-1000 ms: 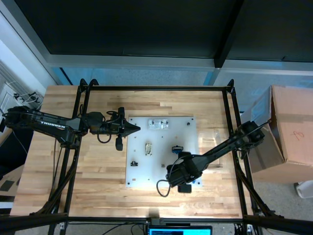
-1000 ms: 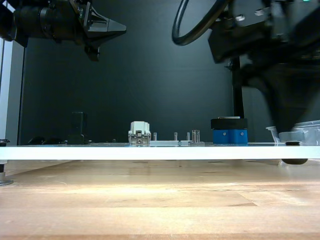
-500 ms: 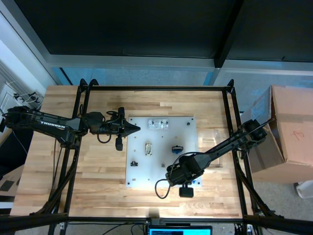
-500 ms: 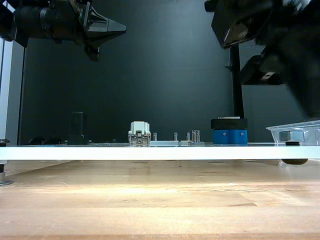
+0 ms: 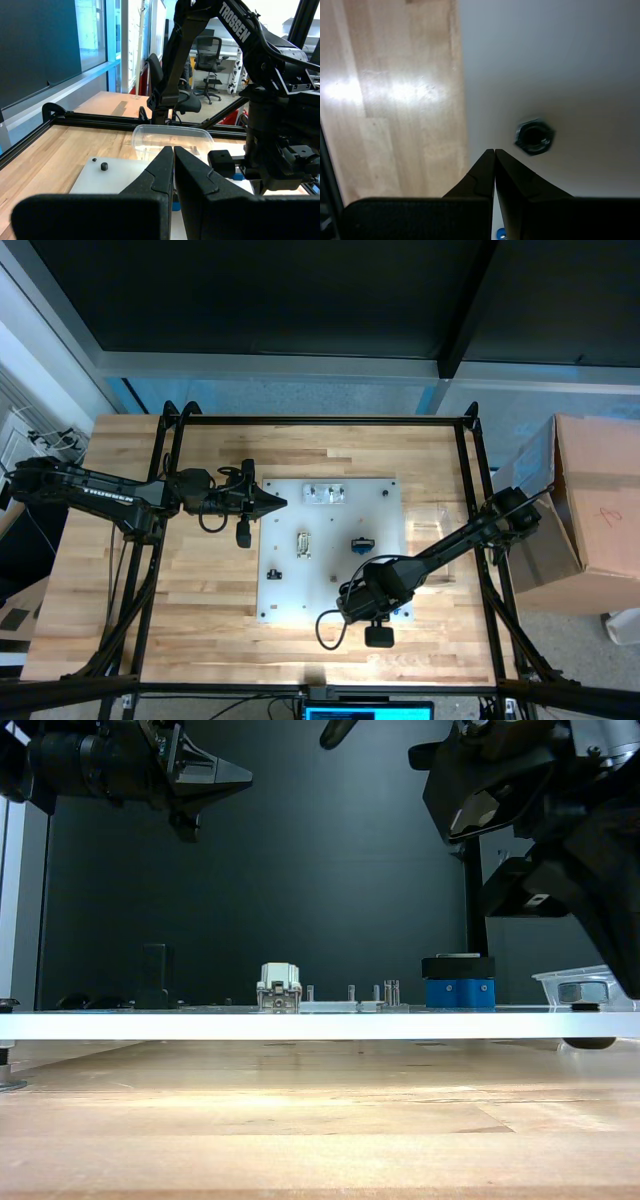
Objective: Unfasten the M12 nut and place it in the container
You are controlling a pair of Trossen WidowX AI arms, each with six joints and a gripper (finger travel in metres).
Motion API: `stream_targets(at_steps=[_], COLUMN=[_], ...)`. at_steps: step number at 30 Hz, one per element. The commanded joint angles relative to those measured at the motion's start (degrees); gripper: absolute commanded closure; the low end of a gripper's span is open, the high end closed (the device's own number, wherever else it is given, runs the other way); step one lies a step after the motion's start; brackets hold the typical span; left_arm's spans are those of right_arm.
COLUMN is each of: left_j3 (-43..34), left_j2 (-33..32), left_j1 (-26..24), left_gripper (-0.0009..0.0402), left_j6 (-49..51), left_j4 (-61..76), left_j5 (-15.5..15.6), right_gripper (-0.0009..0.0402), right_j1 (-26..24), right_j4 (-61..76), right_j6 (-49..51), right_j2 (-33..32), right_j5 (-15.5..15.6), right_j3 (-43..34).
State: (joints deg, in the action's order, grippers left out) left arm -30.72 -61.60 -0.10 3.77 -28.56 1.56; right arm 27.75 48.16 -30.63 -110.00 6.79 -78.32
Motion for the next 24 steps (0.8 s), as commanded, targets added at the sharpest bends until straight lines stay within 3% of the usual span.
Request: stream_targets(at_steps=[1,2,4,5,9,12,14,19,24], left_j3=[0.00,0.00,0.00,0.00,0.00,0.00,0.00,0.00,0.00], left_j2=[0.00,0.00,0.00,0.00,0.00,0.00,0.00,0.00,0.00], left_j1=[0.02,0.00,0.02,0.00,0.00,0.02,0.00,0.02,0.00], left_gripper=[0.0393,0.0393,0.0393,0.0393,0.0393,0.0393,0.0393,0.0393,0.0393], left_j6=[-0.02,-0.02,-0.02,-0.02,-0.02,-0.02,-0.02,-0.02,-0.02], left_j4=[-0.02,-0.02,-0.02,-0.02,0.00,-0.07,-0.02,-0.07,0.00], left_j5=[-0.02,-0.02,0.00,-0.02,-0.02,0.00,-0.02,0.00,0.00], right_gripper=[0.0393,0.0393,0.0394,0.0393,0.0393,0.0393,0.0393,0.0393,0.0393], right_j1=[0.00,0.00,0.04,0.02,0.00,-0.02,-0.02,0.00,0.07], right_j4=[3.52,6.19,11.39,13.25,15.58,15.47,14.62,8.39,4.44], right_j6=[-1.07,-2.45,-2.38,-2.45,-2.12,-2.03,-1.95,0.66,0.44], right_j2=[0.83,1.11,1.75,1.95,2.38,2.45,2.54,2.54,1.79], right_j5=[-8.13,-13.09,-19.26,-20.70,-20.33,-17.49,-14.01,1.09,1.88], right_j3=[-0.24,-0.87,-2.73,-3.63,-5.03,-5.07,-5.07,-4.42,-2.73])
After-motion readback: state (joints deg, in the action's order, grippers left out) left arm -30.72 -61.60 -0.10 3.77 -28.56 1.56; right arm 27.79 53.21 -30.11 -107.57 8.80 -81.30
